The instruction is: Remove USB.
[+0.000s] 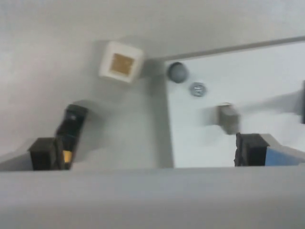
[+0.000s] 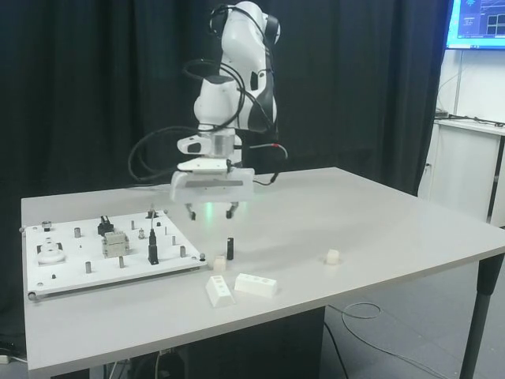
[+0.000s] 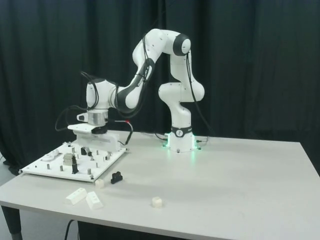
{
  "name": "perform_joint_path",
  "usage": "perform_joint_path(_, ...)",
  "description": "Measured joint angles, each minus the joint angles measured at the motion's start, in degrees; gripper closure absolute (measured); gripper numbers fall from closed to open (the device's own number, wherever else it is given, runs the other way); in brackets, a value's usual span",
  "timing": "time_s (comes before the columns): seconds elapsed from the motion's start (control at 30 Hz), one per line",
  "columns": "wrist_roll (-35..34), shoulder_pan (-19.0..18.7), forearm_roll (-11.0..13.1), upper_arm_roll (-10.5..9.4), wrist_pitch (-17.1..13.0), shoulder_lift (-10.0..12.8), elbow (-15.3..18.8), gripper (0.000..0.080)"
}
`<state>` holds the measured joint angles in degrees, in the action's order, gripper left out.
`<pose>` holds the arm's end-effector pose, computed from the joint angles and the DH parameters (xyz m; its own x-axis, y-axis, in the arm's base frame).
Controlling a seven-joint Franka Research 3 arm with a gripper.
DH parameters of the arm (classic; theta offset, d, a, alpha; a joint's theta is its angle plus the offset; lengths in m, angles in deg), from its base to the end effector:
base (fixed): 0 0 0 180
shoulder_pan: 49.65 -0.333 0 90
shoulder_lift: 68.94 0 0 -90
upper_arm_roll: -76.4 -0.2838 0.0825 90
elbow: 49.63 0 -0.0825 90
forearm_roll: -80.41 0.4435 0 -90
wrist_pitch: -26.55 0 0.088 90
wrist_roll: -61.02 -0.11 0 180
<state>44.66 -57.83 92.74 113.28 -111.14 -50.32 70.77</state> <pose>0.5384 -0.2992 0.2225 0.6109 -0.7890 0.0654 -0.7914 -0.6109 0.0228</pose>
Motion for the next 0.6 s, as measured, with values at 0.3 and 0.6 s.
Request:
perform_joint_path(0.3, 3.2, 0.5, -1.6, 3.38, 4.8, -0.1, -4.3, 0.0003)
perform_joint_path(0.6, 7.7, 2.4, -1.7, 4.92, 6.6, 0.1, -7.5, 0.0003)
